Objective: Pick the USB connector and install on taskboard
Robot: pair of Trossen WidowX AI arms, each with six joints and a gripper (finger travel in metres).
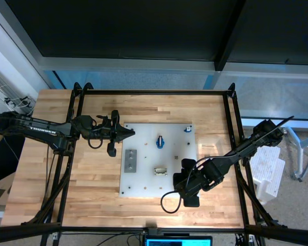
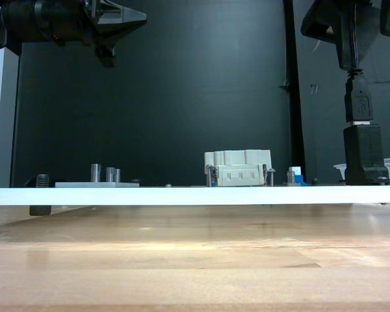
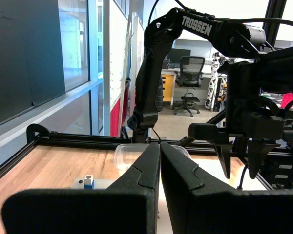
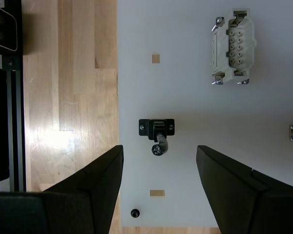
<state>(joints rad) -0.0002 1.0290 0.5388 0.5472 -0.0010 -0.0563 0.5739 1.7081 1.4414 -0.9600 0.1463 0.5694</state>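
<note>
USB connector [image 2: 359, 104] stands plugged into the taskboard [image 1: 143, 184], so the right end effector [image 4: 158, 148] hovers spread above it; the left end effector [image 3: 160, 145], pinched together, idles over the board's left edge.

USB connector [image 2: 359, 97] stands plugged on taskboard [image 1: 143, 179] under right hand [image 4: 159, 148]; left hand [image 3: 160, 151] above its left edge

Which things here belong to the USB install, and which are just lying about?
In the job:
USB connector, upright in the black socket
taskboard
right gripper, jaws open, directly above the connector

Lying about:
grey block, blue part, silver connector
clear tray
left gripper, jaws shut, raised over the board's left edge
</note>
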